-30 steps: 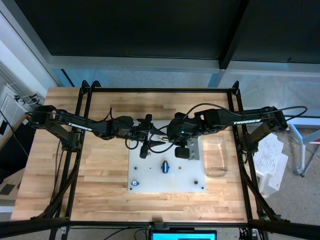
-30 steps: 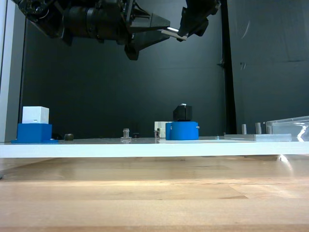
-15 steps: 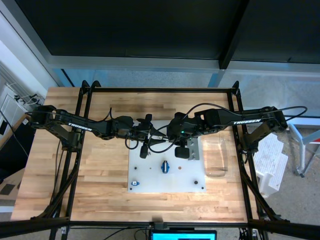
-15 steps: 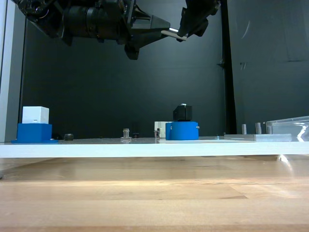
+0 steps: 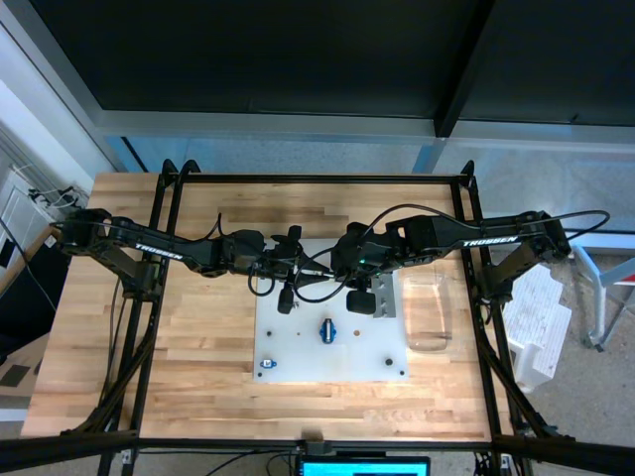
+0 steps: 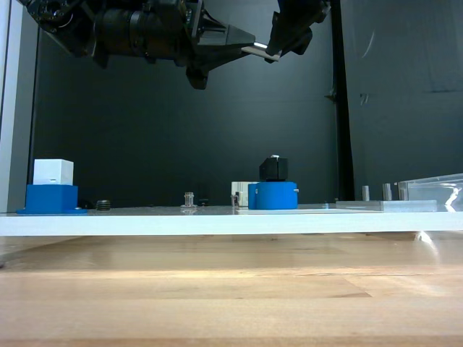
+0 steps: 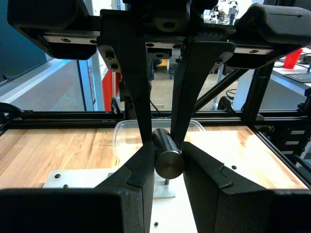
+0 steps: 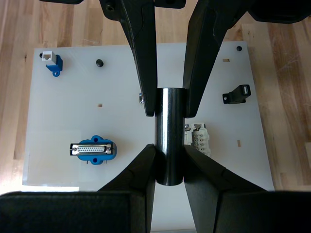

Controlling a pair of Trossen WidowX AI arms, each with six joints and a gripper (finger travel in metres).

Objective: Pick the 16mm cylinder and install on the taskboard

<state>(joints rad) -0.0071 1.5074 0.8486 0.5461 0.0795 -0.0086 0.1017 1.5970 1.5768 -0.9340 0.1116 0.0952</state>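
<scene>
The 16mm cylinder [image 7: 169, 164] is held in mid-air, well above the taskboard [image 5: 298, 362], and is gripped from both ends at once. The left end effector [image 6: 249, 37] reaches in from the left, its fingers [image 7: 138, 179] closed against the sides of one end of the cylinder. The right end effector [image 6: 273, 50] reaches in from the right, its fingers [image 8: 138, 177] pinched on the other end. In the low view the two meet tip to tip high over the board, with a short silvery stretch of the cylinder showing between them. Below, the white taskboard lies flat on the wooden surface [image 5: 189, 367]. It carries a blue connector [image 5: 327, 330] and a grey block [image 5: 384, 296]. A clear tray [image 5: 427, 315] sits just beside the board's right edge.
</scene>
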